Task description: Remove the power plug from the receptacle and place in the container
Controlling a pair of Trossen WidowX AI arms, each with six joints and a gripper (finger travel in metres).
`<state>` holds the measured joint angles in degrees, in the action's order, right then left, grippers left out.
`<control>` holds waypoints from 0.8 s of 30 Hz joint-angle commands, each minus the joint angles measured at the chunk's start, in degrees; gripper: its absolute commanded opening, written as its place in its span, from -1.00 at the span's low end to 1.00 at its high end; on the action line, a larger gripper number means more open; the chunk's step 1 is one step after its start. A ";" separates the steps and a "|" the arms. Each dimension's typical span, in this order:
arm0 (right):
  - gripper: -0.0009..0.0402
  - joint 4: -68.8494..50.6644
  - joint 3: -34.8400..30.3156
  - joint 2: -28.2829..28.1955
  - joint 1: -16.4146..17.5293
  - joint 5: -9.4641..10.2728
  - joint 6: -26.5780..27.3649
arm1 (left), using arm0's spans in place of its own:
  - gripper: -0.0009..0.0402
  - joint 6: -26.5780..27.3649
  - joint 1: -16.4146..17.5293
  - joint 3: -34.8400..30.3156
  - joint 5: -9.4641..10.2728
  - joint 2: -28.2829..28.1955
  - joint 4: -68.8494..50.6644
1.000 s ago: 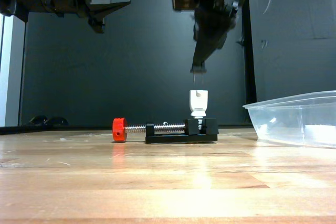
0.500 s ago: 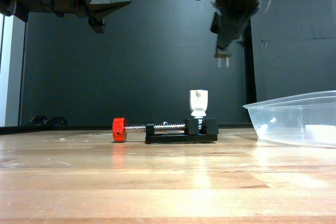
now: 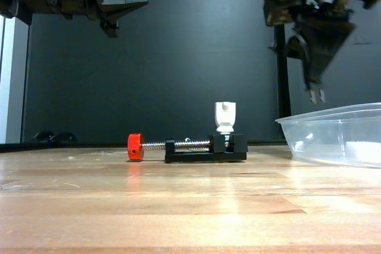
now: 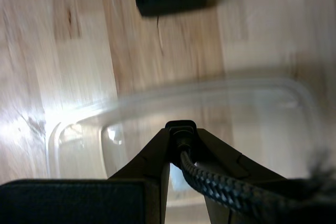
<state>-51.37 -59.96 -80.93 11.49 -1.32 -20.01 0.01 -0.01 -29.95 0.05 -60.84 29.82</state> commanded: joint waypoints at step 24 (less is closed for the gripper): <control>-0.21 7.17 7.58 0.72 0.92 -0.22 -3.15 | -0.96 0.00 0.00 0.00 0.00 -0.02 0.04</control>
<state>-44.16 -52.23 -80.38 12.43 -1.50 -22.72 0.01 -0.01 -29.93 0.03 -60.84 29.85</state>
